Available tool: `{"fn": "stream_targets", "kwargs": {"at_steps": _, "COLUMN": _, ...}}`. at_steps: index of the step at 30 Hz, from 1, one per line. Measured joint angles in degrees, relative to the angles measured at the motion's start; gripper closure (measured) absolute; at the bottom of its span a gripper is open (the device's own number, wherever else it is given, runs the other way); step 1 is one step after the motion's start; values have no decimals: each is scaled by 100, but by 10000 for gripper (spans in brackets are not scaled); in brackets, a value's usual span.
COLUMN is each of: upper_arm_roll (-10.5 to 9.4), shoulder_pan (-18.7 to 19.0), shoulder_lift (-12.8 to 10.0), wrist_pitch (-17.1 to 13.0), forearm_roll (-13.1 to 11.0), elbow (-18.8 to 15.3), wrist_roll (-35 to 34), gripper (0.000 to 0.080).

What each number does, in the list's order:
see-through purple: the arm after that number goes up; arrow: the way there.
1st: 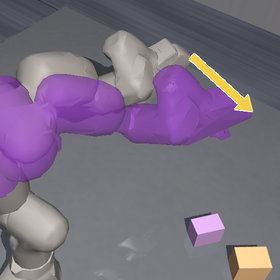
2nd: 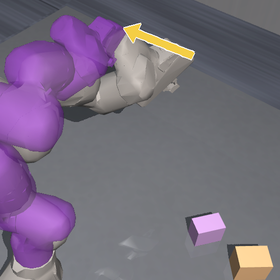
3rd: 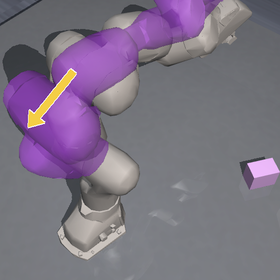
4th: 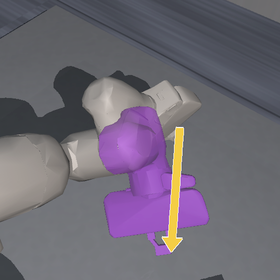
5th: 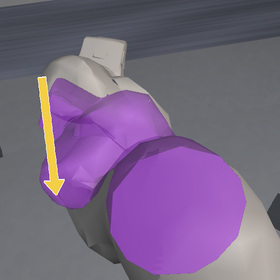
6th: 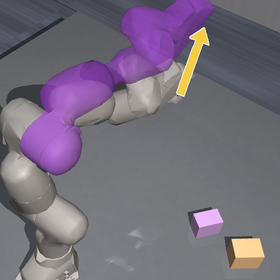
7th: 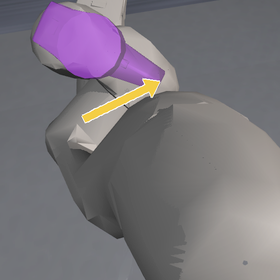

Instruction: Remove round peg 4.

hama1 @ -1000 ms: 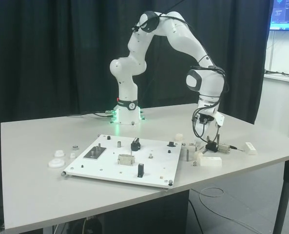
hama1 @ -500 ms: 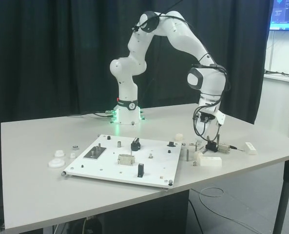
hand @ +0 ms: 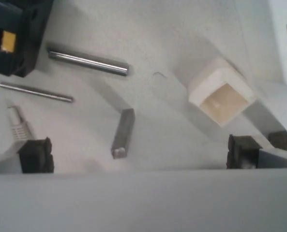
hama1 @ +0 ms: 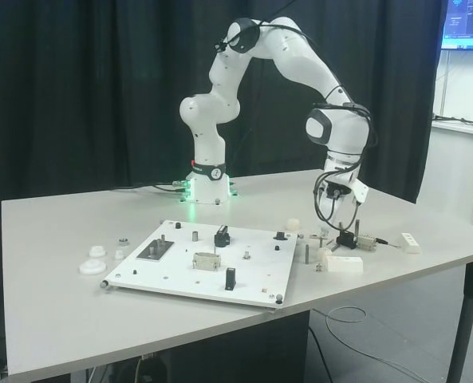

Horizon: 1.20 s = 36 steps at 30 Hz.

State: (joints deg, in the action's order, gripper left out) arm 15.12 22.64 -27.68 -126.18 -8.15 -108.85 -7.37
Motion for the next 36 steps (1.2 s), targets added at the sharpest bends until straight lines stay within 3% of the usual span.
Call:
{"fn": "stream_targets", "kwargs": {"at_steps": 19, "upper_arm_roll": 106, "shoulder_pan": -318, "shoulder_lift": 223, "wrist_pitch": 546, "forearm_roll": 671, "elbow": 195, "wrist_roll": 0, "gripper": 3}}
{"fn": "stream_targets", "kwargs": {"at_steps": 36, "upper_arm_roll": 106, "shoulder_pan": -1077, "shoulder_lift": 498, "wrist_pitch": 903, "forearm_roll": 1333, "elbow": 110, "wrist_roll": 463, "gripper": 3}}
